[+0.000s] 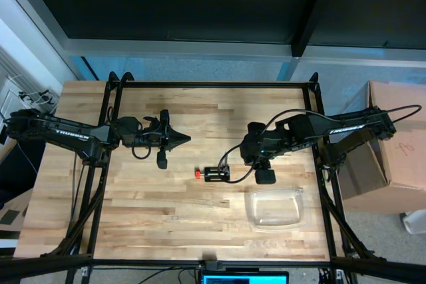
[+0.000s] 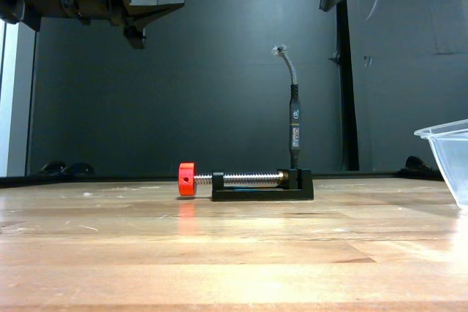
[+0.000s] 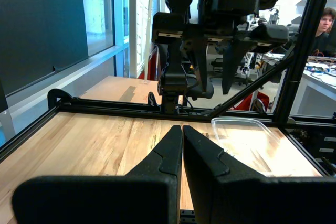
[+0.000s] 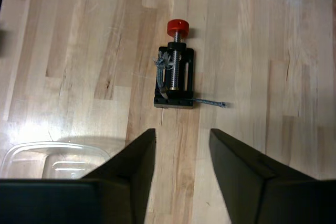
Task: Remove the USB-C connector from the USB-C receptacle and place in the container
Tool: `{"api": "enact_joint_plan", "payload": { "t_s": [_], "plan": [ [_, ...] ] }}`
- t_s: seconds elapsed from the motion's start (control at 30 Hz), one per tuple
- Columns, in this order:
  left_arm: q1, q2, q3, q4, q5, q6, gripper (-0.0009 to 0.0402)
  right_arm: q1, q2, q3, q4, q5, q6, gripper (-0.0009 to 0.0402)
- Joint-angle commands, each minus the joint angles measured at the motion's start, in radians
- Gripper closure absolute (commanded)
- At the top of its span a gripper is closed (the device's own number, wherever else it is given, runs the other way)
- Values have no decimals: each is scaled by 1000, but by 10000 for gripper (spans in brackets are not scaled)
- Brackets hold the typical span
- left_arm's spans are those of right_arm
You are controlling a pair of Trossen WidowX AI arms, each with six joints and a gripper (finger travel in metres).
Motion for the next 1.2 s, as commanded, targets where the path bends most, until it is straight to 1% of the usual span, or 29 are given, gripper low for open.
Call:
{"api": "enact_joint_plan", "payload": {
  "t_s": [0.03,0.13,0.27,1.07,1.2],
  "plan": [
    [0,0,0,0,0,0,393,0,7,0,-1,0,0,214],
    [0,0,0,0,0,0,393,0,7,0,-1,0,5,199],
    [0,0,0,0,0,0,393,0,7,0,-4,-1,12,192],
    [0,0,0,0,0,0,393,1,7,-7,-4,-1,39,192],
    [0,0,0,0,0,0,393,0,35,-10,-2,-2,41,192]
  ]
}}
